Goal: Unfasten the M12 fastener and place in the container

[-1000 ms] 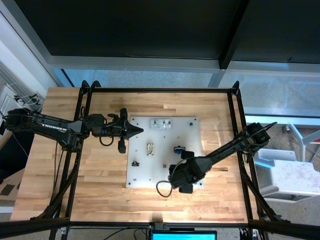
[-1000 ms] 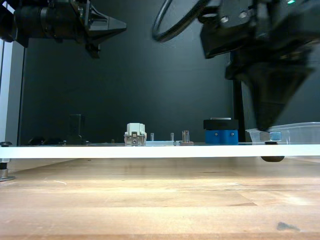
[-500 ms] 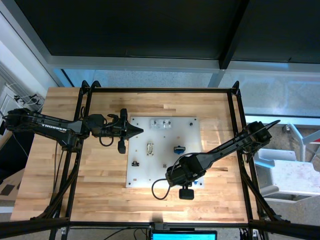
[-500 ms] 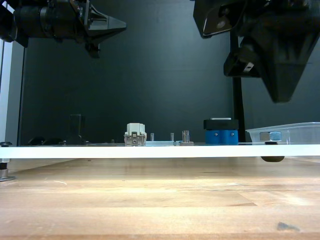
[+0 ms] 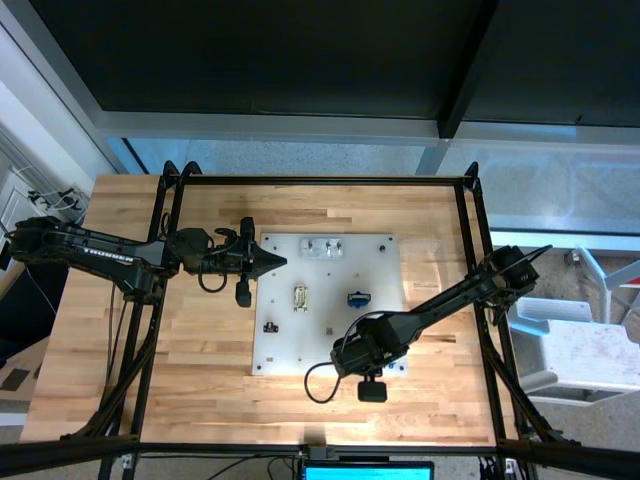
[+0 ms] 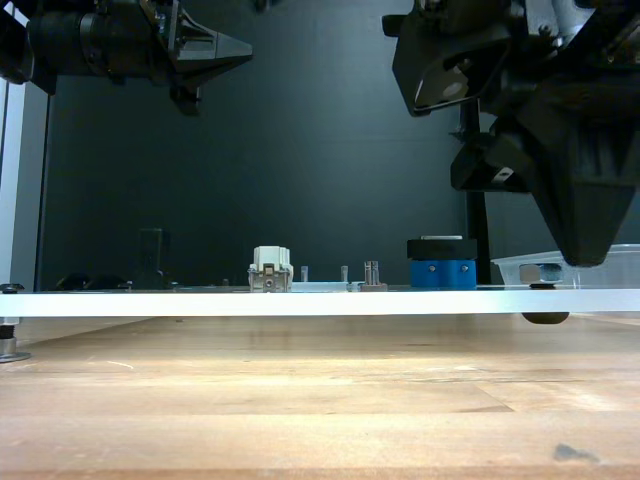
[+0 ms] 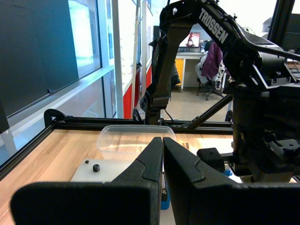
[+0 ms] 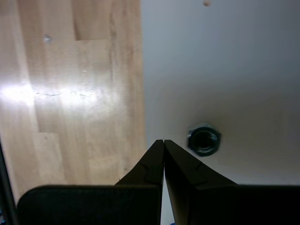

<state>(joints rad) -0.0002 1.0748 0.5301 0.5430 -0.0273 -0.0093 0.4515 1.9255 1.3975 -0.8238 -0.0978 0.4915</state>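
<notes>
The M12 fastener (image 8: 204, 140), a small dark hex nut, sits on its stud on the white board (image 8: 243, 70), outside the container. In the low view the nut (image 6: 538, 272) shows just left of my right gripper (image 6: 585, 258). That gripper (image 8: 163, 141) is shut on nothing, its tip low beside the nut, near the board's near right edge (image 5: 372, 365). The translucent container (image 6: 620, 262) stands behind the stud and also shows past the board (image 7: 136, 136). My left gripper (image 5: 280, 262) hovers shut above the board's far left edge (image 6: 245, 47).
On the board stand a blue block (image 6: 441, 265), a beige connector (image 6: 271, 271) and small silver posts (image 6: 371, 274). A black post (image 7: 96, 167) stands at one corner. Bare wooden table (image 5: 180, 380) surrounds the board, inside a black frame (image 5: 470, 250).
The right gripper lifted off the nut, turned at the wrist, then came down again just beside it. The nut stayed in place and the left arm did not move.
</notes>
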